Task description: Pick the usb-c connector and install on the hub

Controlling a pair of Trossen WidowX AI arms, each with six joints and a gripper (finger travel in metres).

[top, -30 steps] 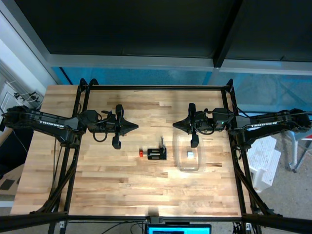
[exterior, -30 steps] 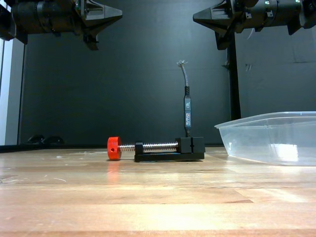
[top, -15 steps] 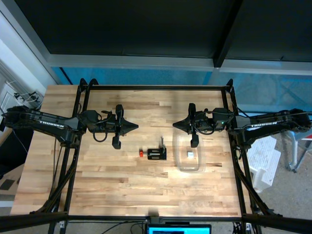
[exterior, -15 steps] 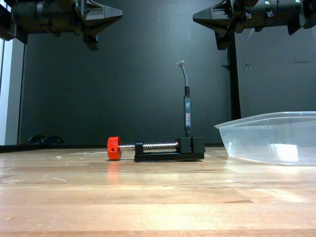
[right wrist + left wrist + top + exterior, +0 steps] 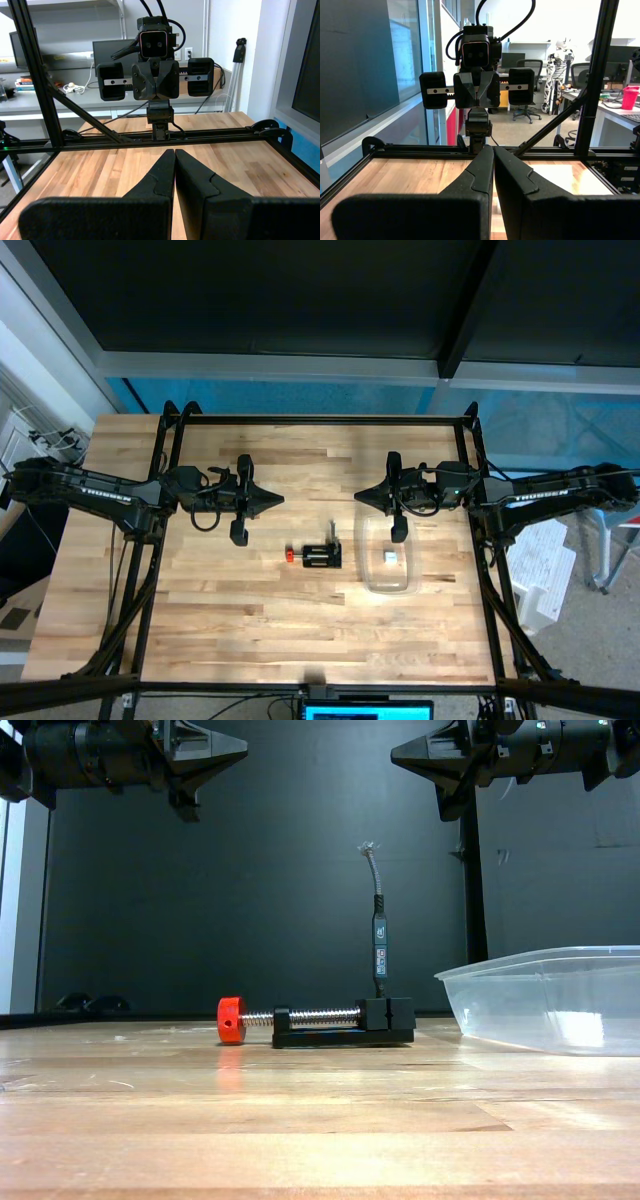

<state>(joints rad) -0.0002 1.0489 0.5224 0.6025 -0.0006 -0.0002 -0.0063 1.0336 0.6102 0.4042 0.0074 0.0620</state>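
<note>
Since both wrist cams look straight down the fingers, this one's easy to call: the left gripper (image 5: 492, 149) has its two fingers pressed flat together with nothing between them. The right gripper (image 5: 174, 151) is the same, pinched closed and empty.

From above, the two hang over the far half of the table (image 5: 250, 620), tips pointed at each other with a gap between them. The right one is up by the far edge of the clear plastic tub (image 5: 372, 582). (In the low cam they're both way above everything sitting on the wood.)

Below that gap, and nearer the camera, a small black vise (image 5: 345, 1025) with a red knob (image 5: 231, 1019) lies flat on the table. The hub (image 5: 380, 942) stands upright in the end opposite the knob. It has a slim dark body and a braided cable stub poking up, frayed at the top.

The usb-c connector (image 5: 390, 556) is, as far as I can tell, the small pale piece lying loose on the tub floor. That's on the right arm's side of the vise, clear of the hub and touched by neither gripper. It's too small to say which way it's facing.
</note>
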